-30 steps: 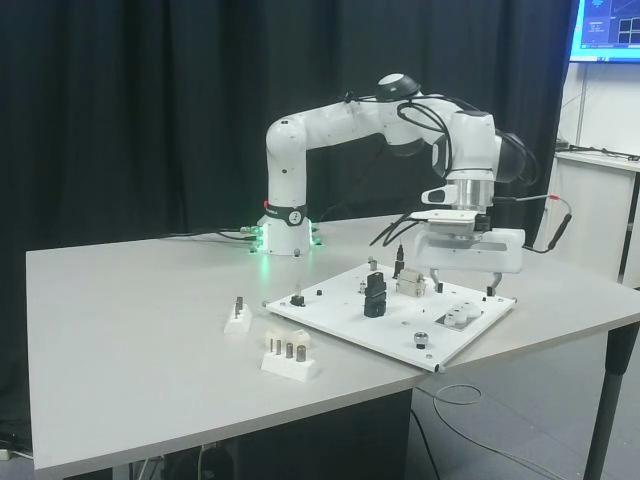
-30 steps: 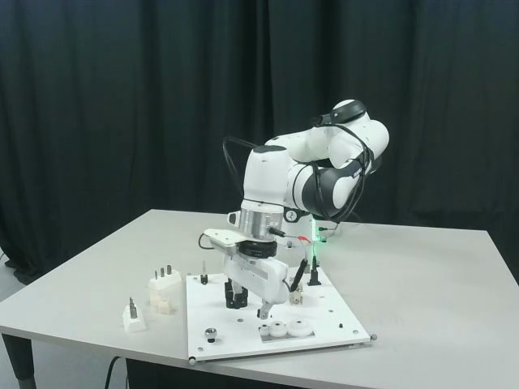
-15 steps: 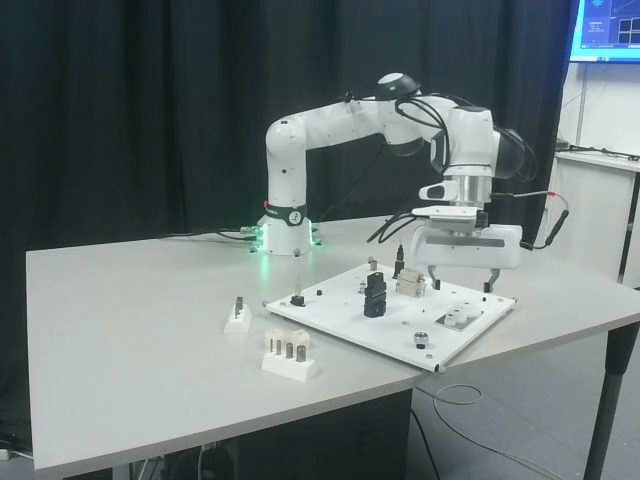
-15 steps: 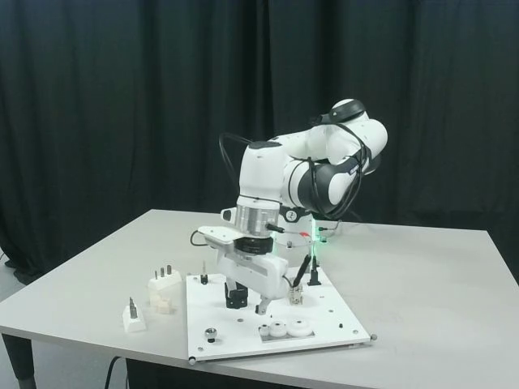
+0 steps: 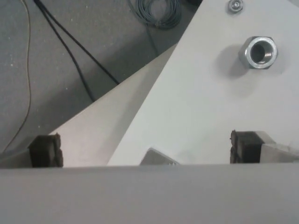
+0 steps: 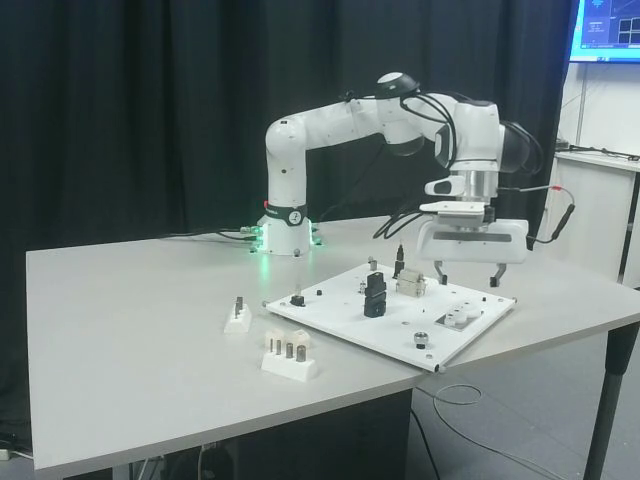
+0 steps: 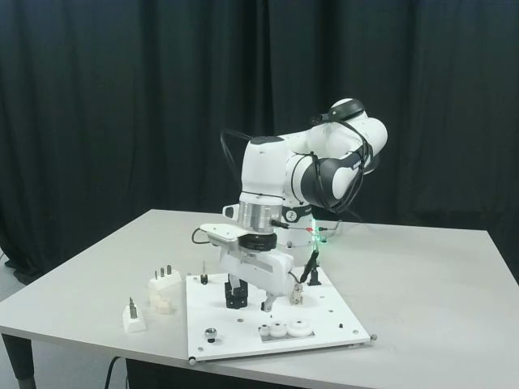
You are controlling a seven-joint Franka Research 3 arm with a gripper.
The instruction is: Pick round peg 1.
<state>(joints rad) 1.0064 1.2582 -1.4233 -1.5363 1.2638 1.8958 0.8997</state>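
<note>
Black curtains close off the room behind a grey table (image 6: 130, 330) on which the white robot arm (image 6: 330, 115) is bolted, a green light glowing at its base. From the base at centre frame in the first room view, the arm rises, reaches right at shoulder height and bends down at the wrist, so its gripper (image 6: 468, 276) hangs above the right part of a flat white assembly board (image 6: 340, 325). Both fingers point straight down, spread wide apart with nothing between them; in the wrist view the black pads (image 5: 245, 145) sit at opposite edges, over bare board near a grey metal hex nut (image 5: 258, 52). Left of the board, at lower centre of the first room view, stand a small white holder with one upright grey peg (image 6: 239, 307) and a white block holding several short grey pegs (image 6: 288, 352). Which of these is round peg 1 cannot be told.
</note>
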